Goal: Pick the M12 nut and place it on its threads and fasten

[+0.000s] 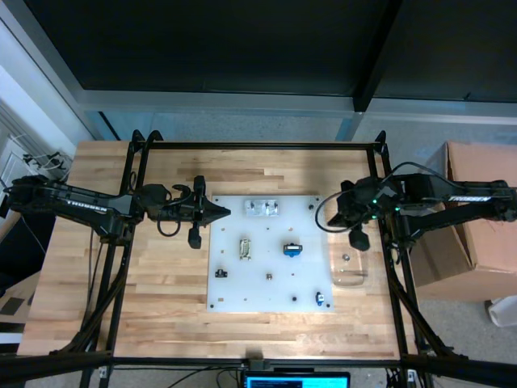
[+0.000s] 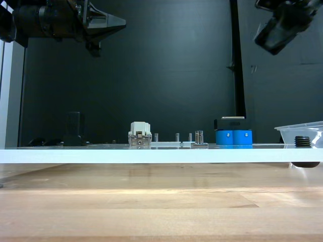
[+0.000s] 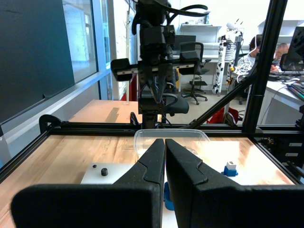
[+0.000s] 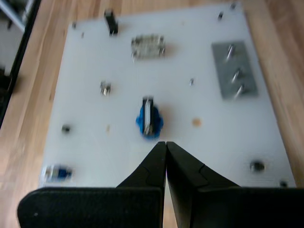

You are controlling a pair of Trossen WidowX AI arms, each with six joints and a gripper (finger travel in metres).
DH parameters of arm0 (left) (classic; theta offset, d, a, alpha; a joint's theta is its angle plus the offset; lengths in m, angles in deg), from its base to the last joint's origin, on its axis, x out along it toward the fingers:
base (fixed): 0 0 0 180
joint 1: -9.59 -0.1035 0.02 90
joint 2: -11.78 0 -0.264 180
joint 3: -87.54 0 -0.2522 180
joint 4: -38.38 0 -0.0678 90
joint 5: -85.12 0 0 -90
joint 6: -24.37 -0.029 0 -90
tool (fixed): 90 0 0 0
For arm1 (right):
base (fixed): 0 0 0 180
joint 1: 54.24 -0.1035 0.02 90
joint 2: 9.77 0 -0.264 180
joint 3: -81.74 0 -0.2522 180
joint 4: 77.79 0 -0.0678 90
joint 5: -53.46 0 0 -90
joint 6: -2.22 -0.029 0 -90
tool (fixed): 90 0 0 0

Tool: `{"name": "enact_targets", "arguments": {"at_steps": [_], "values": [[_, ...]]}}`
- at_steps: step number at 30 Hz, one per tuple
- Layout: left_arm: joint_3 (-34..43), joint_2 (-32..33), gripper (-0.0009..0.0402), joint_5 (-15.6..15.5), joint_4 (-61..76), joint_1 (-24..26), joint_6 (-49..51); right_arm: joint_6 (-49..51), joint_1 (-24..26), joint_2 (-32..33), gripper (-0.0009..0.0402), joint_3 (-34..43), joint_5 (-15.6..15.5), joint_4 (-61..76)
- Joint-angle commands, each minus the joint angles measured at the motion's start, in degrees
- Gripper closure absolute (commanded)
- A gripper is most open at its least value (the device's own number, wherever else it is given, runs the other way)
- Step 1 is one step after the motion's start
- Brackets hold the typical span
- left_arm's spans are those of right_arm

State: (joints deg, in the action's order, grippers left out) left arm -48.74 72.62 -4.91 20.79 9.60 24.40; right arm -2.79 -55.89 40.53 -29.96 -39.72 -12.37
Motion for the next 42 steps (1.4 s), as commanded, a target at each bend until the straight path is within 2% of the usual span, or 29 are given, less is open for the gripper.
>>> {"name": "enact_targets", "arguments": {"at_steps": [1,5,12,23,29,38,42], "values": [[0.0,0.0,0.0393,0.0,0.0,0.0,0.0,0.0,-1.8,0.0,0.0393,2.7,0.2,7.0],[0.0,0.0,0.0393,0.0,0.0,0.0,0.0,0.3,-3.3,0.5,0.0393,5.8,0.6,15.9],[0.0,0.0,0.0393,0.0,0.0,0.0,0.0,8.8,-4.5,2.1,0.0393,6.8,0.5,25.9],[0.0,0.0,0.0393,0.0,0.0,0.0,0.0,32.7,-6.2,5.9,0.0393,6.8,0.6,30.3],[0.0,0.0,0.0393,0.0,0.0,0.0,0.0,44.3,-9.6,10.4,0.039,6.7,0.7,30.2],[0.0,0.0,0.0393,0.0,0.0,0.0,0.0,52.6,-17.2,17.1,0.0314,6.7,0.6,25.1],[0.0,0.0,0.0393,0.0,0.0,0.0,0.0,58.9,-18.4,18.6,0.0268,6.6,0.9,24.2]]}}
